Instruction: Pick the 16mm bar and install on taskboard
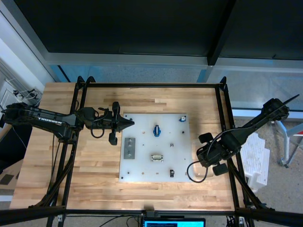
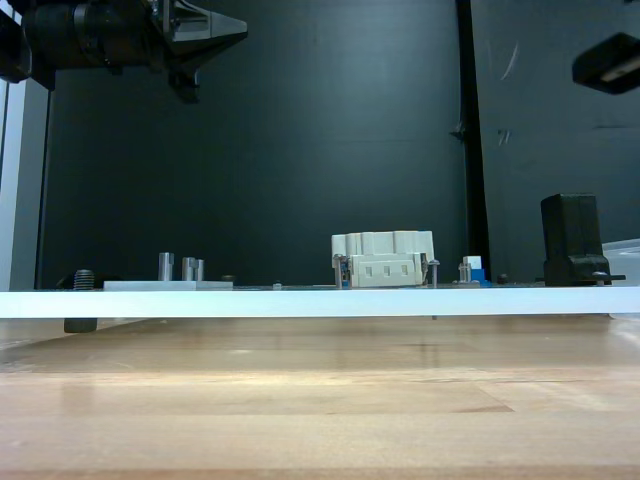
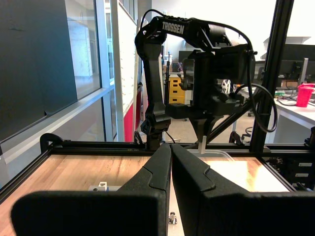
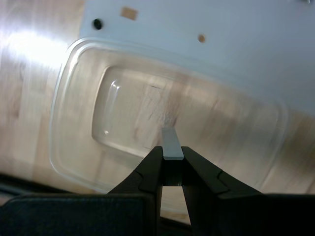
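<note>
My right gripper (image 4: 171,164) is shut on the 16mm bar (image 4: 171,144), a short grey metal rod that sticks out past the fingertips above a clear plastic tray (image 4: 74,103). From above, that gripper (image 1: 204,163) hangs beside the right edge of the white taskboard (image 1: 142,163). My left gripper (image 3: 171,150) is shut with nothing in it. It hovers at the board's far left corner (image 1: 127,122), well above the surface (image 2: 205,35). The board carries a grey block (image 1: 129,147), a blue knob (image 1: 157,130) and a beige connector (image 2: 384,258).
The clear tray (image 1: 201,174) lies on the wooden table just right of the board. A black block (image 2: 572,240) stands on the board's near right. Black frame rails (image 1: 151,85) run around the table. Small metal pegs (image 2: 180,267) stand on the grey block.
</note>
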